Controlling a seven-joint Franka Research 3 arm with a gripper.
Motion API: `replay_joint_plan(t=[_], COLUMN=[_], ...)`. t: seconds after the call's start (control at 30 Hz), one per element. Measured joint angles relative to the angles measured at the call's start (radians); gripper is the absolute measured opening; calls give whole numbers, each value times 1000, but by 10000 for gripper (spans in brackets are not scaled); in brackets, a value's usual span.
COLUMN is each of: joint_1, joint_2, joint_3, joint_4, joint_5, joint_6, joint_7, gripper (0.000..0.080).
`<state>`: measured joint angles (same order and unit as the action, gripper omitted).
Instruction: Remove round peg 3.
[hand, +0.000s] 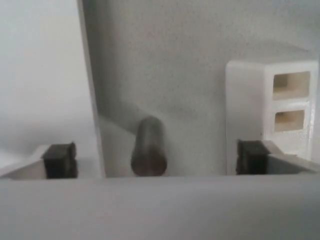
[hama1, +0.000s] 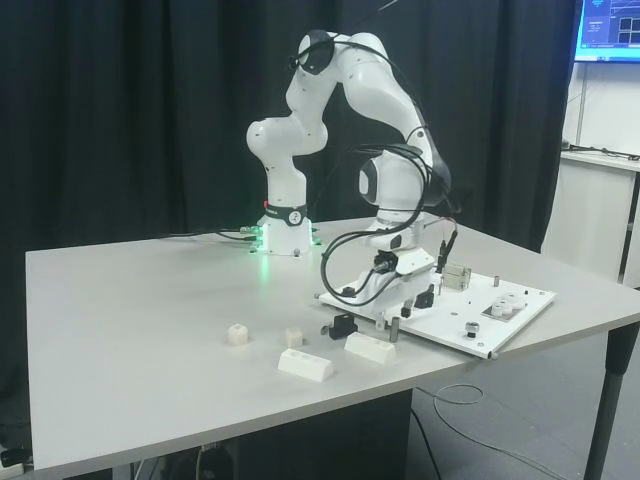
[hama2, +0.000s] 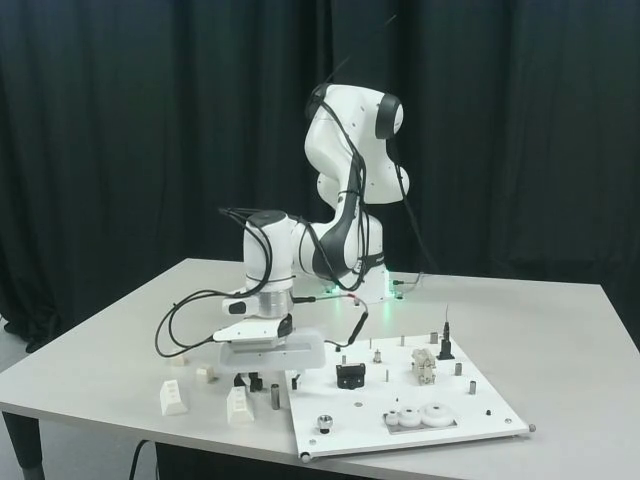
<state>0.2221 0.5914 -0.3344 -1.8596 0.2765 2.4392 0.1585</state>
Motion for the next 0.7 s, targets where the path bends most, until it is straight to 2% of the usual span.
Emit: replay_joint_plan(t=[0.13,0.17,0.5,0.53,0.7], joint_1=[0,0,0,0,0], joint_2=[-6,-8,-31,-33,-37], joint_3=[0,0,-1,-2,-3], joint_4=[12,15,47,49,62], joint_5=[0,0,0,0,-1], joint_6=[-21,-29,-111,-118,-144], joint_7=[0,0,0,0,0], gripper=[658,770,770,799,799])
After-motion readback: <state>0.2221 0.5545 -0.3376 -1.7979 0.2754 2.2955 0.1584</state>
